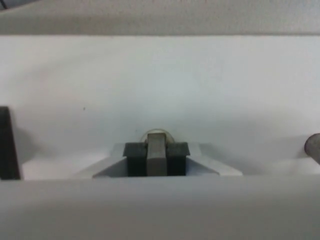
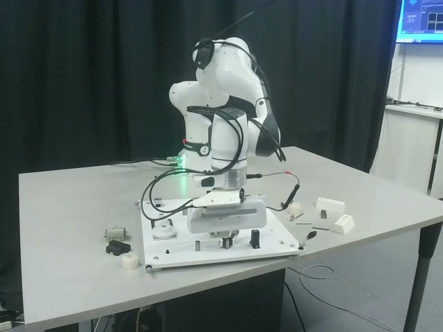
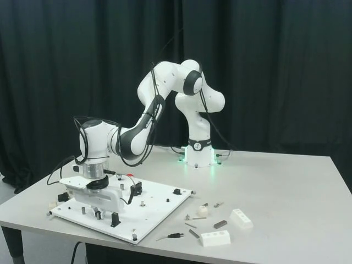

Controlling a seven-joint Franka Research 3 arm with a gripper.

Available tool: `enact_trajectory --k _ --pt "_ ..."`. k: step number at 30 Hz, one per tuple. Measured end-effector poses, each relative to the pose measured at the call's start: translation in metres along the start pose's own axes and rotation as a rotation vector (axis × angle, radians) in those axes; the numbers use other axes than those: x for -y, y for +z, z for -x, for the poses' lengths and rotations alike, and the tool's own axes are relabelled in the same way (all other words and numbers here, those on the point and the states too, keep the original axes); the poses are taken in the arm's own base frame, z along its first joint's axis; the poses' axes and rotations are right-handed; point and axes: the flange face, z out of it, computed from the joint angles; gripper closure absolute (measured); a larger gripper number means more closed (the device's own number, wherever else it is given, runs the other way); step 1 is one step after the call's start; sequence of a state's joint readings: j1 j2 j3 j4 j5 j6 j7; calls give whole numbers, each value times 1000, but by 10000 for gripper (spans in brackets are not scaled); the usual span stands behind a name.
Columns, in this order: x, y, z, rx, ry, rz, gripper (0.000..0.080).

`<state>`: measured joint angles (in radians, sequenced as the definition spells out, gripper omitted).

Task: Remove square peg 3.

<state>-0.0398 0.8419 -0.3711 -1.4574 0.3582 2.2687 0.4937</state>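
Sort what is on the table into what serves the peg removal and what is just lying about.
For the job:
gripper
grey square peg between its fingertips
white board

Lying about:
two white blocks
black connector
small white cube
loose pins

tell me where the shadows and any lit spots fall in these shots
Wrist view: the gripper casts soft shadow on the white board, and the near foreground is blurred. Both room views: a green light glows at the arm's base against black curtains.
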Motion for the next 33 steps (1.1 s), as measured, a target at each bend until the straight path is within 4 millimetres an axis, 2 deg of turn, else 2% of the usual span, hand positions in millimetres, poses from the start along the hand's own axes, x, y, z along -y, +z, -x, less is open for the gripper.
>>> enact_trajectory --k 19,33 --pt "1 -15 -7 32 -26 13 727" --pt "0 -18 -8 42 34 12 727"
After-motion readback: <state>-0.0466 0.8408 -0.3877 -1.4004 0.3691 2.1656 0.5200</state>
